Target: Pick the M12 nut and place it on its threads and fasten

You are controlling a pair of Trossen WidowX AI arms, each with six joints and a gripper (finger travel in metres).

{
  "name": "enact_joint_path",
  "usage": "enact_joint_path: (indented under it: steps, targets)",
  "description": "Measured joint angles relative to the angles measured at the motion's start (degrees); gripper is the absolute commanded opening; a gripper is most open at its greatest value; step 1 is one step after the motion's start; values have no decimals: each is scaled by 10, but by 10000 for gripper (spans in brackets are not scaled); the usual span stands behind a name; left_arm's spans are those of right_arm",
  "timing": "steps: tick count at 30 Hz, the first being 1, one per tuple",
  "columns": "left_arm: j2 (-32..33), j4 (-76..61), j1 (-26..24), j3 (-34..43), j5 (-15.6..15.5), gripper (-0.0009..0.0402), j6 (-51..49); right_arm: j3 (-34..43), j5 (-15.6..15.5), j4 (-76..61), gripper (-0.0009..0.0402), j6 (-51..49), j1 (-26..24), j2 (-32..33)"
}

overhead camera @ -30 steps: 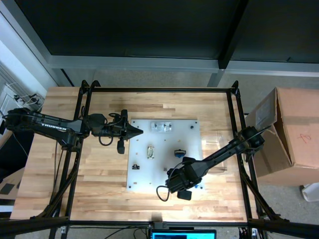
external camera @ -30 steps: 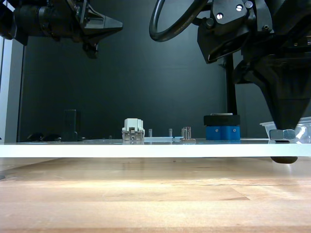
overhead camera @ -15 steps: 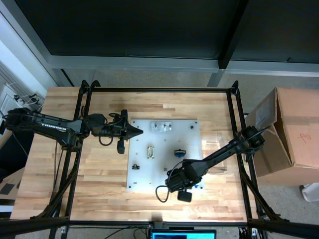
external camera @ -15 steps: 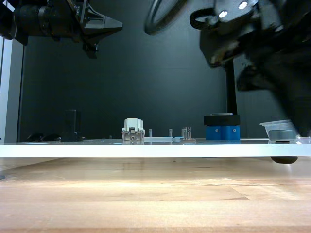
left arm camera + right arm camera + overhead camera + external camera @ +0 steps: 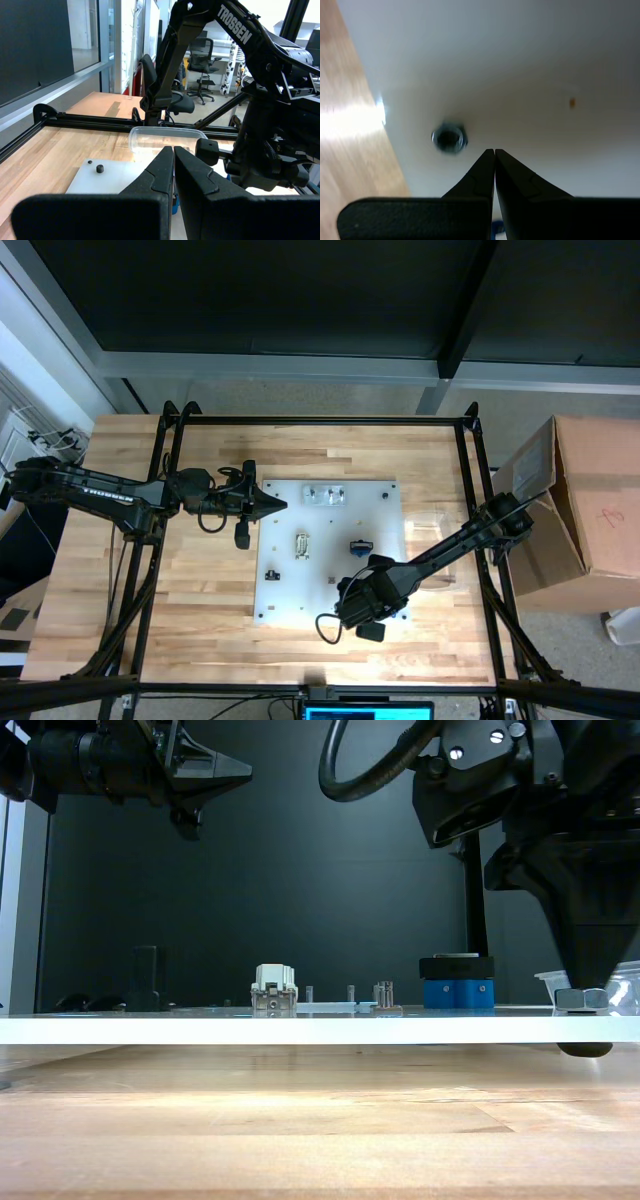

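Swung aside half a second ago, the right gripper [image 5: 585, 982] stands again point-down at the near right edge of the white board [image 5: 300, 585], its fingers [image 5: 475, 175] pressed together on nothing. Just below and beside their tips the M12 nut [image 5: 582, 999] sits free and low on its stud [image 5: 449, 138], where it was before. Farther back, the left gripper [image 5: 278, 504] hovers high over the board's left edge, also closed and empty.
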Motion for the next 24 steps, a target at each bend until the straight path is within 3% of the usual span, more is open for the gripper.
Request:
enact_joint_path:
  steps: [9, 12, 14, 16, 18, 24]
  targets:
    - [0, 0, 0, 0, 0, 0, 0, 0, 5, 33, 0, 1, 1, 3]
    - [0, 0, 0, 0, 0, 0, 0, 0, -41, 26, 0, -9, 1, 3]
    - [0, 0, 0, 0, 0, 0, 0, -1, -99, 21, 0, -18, -1, 3]
    - [0, 0, 0, 0, 0, 0, 0, -1, -125, 20, 0, -21, 1, 3]
    - [0, 0, 0, 0, 0, 0, 0, -1, -116, 9, 0, -19, 4, 0]
    - [0, 0, 0, 0, 0, 0, 0, -1, -48, 3, 0, 5, 2, -4]
